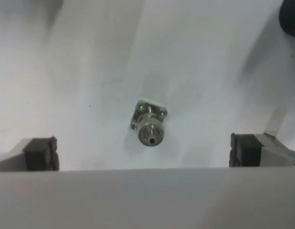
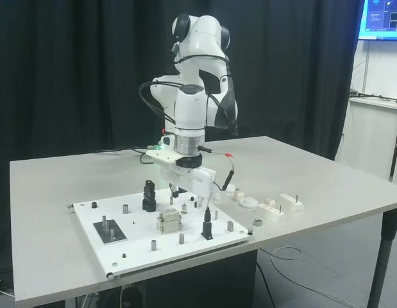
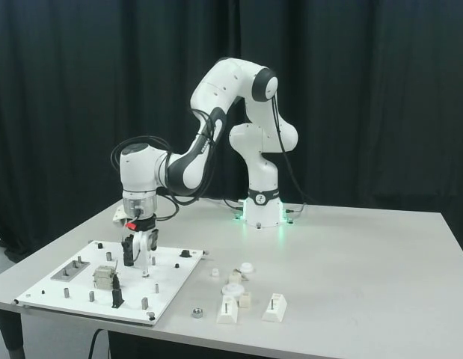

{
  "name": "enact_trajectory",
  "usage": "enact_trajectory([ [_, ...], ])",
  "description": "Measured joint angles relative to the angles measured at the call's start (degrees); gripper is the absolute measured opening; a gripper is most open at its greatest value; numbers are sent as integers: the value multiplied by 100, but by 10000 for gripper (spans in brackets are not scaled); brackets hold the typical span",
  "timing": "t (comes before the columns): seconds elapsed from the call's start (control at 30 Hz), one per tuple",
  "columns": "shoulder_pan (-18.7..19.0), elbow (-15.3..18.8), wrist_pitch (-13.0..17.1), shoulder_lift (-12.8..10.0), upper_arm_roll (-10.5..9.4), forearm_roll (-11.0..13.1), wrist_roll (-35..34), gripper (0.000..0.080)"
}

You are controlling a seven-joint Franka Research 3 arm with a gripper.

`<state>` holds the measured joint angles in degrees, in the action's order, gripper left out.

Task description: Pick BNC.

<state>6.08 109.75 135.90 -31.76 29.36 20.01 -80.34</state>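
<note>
On the white board (image 2: 115,253) atop the grey surface (image 2: 326,179), the BNC (image 1: 148,125) stands upright directly beneath the wide-open tool (image 1: 142,151).

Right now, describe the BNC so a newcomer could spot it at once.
On the grey table lies a white board, with the open gripper hanging over it. Directly under the gripper stands the BNC: a small metal barrel on a square flange with four screws, unlike the plain pegs and black plugs nearby.
</note>
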Motion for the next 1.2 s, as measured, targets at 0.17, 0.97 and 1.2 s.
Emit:
enact_trajectory([
  [0.17,17,75,133,8,-3,57,0,800],
  [0.97,16,240,505,7,-3,183,1,800],
  [1.2,15,272,574,-14,-3,223,3,800],
])
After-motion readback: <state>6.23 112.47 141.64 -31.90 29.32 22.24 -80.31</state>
